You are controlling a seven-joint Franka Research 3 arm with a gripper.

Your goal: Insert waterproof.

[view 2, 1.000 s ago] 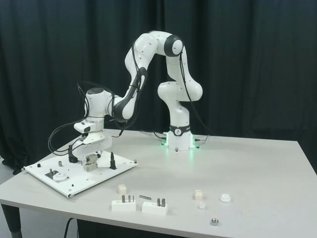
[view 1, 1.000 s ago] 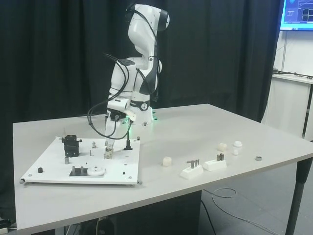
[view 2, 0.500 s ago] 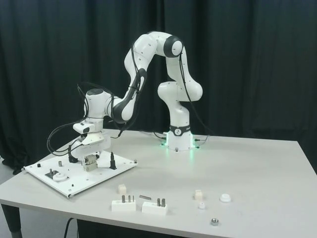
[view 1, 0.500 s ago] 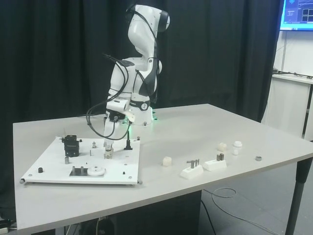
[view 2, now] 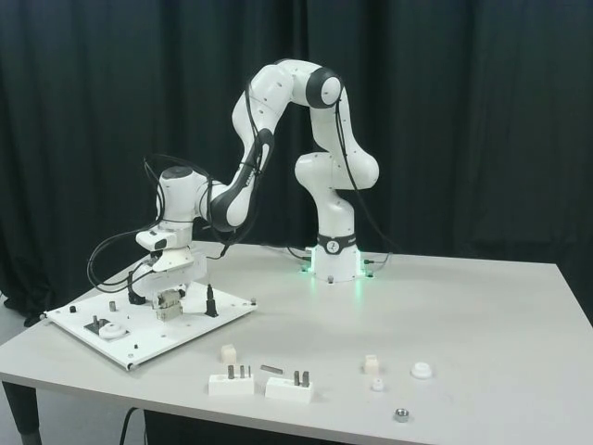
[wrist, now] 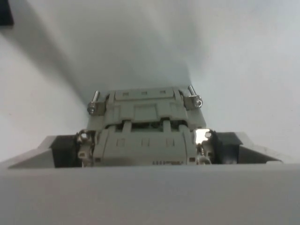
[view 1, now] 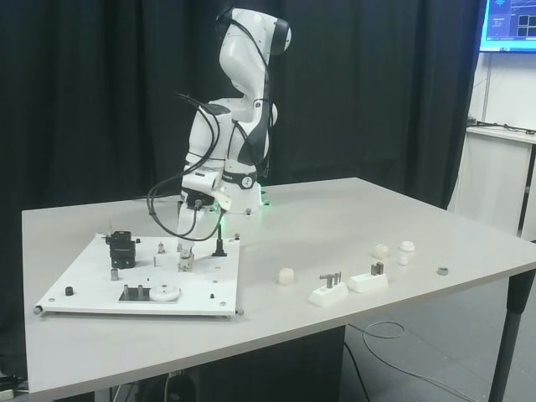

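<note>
The waterproof connector [wrist: 147, 136], a grey block with screws at its corners, stands upright on the white board [view 1: 92, 268] near the board's middle. It shows as a small grey block [view 1: 184, 265] in the first room view and again [view 2: 170, 304] in the second. My gripper [view 1: 186, 248] hangs just above it, open. In the wrist view the gripper [wrist: 145, 148] has its black fingertips [wrist: 63, 151] on either side of the connector's upper part. From the second room view the gripper [view 2: 170, 289] sits directly over the connector.
On the board stand a black block [view 1: 122, 249], a white gear [view 1: 165, 292] and a black peg [view 1: 219, 247]. On the table right of the board lie a small white cube [view 1: 286, 275], two white holders [view 1: 327, 292], white caps [view 1: 406, 248] and a nut [view 1: 442, 270].
The gripper has risen a little from the connector. The connector has stayed where it was on the board.
</note>
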